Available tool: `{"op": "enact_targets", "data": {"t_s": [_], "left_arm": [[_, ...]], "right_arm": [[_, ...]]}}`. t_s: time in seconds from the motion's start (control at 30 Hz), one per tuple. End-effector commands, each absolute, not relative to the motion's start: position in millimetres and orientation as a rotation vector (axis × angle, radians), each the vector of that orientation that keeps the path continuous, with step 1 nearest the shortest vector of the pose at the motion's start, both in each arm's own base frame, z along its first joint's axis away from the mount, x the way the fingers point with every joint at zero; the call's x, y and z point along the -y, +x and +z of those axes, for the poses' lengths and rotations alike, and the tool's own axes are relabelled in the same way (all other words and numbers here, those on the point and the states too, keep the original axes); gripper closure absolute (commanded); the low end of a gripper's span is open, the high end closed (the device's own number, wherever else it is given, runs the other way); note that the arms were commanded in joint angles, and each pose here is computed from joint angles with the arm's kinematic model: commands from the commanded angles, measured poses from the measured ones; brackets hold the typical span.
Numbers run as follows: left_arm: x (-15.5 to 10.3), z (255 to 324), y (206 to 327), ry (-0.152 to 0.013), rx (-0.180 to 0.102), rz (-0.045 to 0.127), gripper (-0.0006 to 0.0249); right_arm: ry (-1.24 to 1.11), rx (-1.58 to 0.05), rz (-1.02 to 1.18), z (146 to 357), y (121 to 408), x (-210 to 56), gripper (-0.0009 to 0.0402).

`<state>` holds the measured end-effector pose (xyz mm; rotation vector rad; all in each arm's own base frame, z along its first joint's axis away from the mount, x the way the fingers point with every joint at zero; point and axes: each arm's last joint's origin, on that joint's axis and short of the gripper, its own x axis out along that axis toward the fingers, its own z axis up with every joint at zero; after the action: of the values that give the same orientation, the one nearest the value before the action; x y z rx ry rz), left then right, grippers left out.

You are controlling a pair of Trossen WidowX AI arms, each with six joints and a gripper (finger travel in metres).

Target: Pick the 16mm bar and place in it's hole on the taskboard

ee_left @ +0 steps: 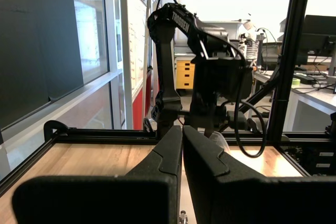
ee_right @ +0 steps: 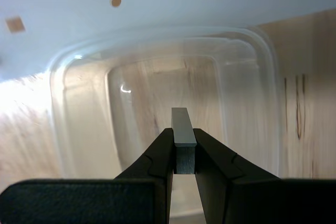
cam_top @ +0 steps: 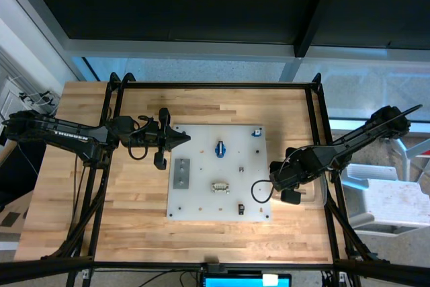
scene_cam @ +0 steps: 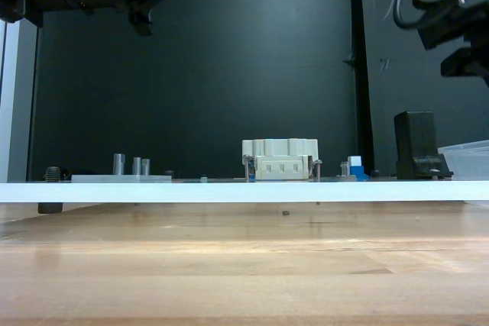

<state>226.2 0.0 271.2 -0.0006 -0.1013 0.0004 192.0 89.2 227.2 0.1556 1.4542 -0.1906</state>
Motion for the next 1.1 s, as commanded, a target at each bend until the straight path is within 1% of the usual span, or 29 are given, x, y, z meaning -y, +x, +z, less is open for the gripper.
{"op": "enact_targets", "data": {"t_s": [0.03,0.2,0.5,0.7,0.9,1.1], "left_arm": [[0.0,271.2,226.3,0.000,0.102,0.000,0.0243],[0.0,271.2,226.3,0.000,0.102,0.000,0.0243],[0.0,271.2,226.3,0.000,0.102,0.000,0.0243],[0.0,271.2,226.3,0.000,0.101,0.000,0.0243],[0.0,271.2,226.3,0.000,0.102,0.000,0.0243],[0.0,271.2,226.3,0.000,0.102,0.000,0.0243]], "right_arm": [[0.189,-1.462,-0.230,236,193,-90,0.0393],[0.228,-1.478,-0.238,249,203,-95,0.0393],[0.288,-1.490,-0.299,271,229,-110,0.0393],[0.329,-1.480,-0.296,278,245,-121,0.0393],[0.349,-1.463,-0.292,282,247,-128,0.0393],[0.396,-1.455,-0.328,278,247,-136,0.0393]]}}
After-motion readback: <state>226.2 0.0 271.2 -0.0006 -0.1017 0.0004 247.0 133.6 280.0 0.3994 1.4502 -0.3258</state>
